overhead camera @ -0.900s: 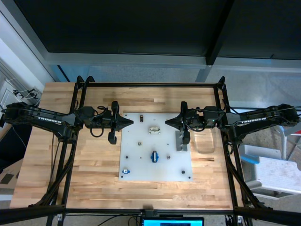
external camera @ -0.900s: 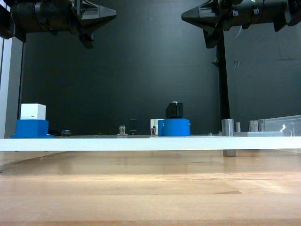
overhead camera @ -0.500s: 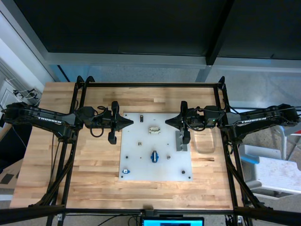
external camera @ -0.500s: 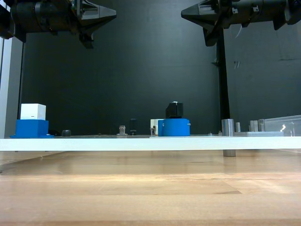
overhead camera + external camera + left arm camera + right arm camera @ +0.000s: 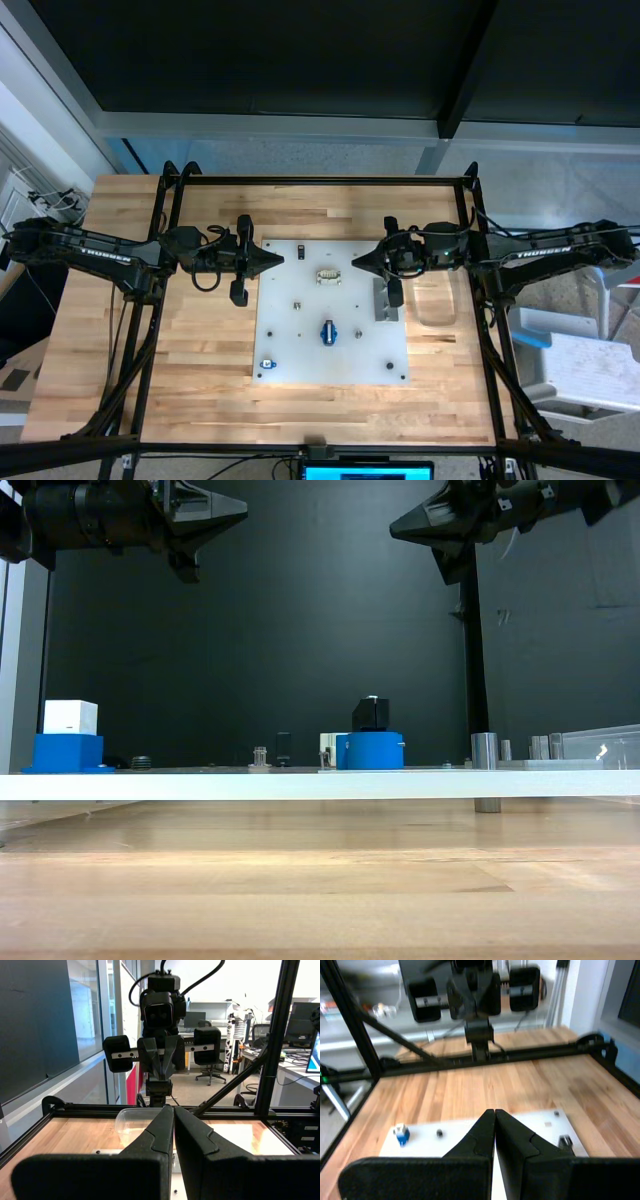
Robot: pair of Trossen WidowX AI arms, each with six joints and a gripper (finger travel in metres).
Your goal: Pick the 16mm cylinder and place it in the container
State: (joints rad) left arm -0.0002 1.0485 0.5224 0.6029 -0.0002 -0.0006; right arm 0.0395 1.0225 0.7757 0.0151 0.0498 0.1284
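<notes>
The wooden worktop point(image 5: 200, 350) carries a white board point(image 5: 300, 350) at its middle. Both arms hang high above it. The left gripper point(image 5: 277, 258) sits over the board's edge at about 10 o'clock from its centre. The right gripper point(image 5: 356, 261) is at about 1 o'clock. Each wrist view shows its fingers pressed together with nothing between them.

The container point(image 5: 437, 300) is a clear, round-cornered tub on the bare wood. It lies just off the board at 3 o'clock, and its walls are so see-through that only faint rim lines show from above. In the low view the frame edge cuts it off.

A grey block point(image 5: 385, 302) stands between the tub and the board's centre, its far end covered by the right arm. The blue upright part point(image 5: 327, 333) is near the board's middle.

The 16mm cylinder point(image 5: 358, 335) stands on the board near the blue part, at its 3 o'clock and apart from it. From above it is a tiny grey dot. Its height and finish are too small to make out there.
</notes>
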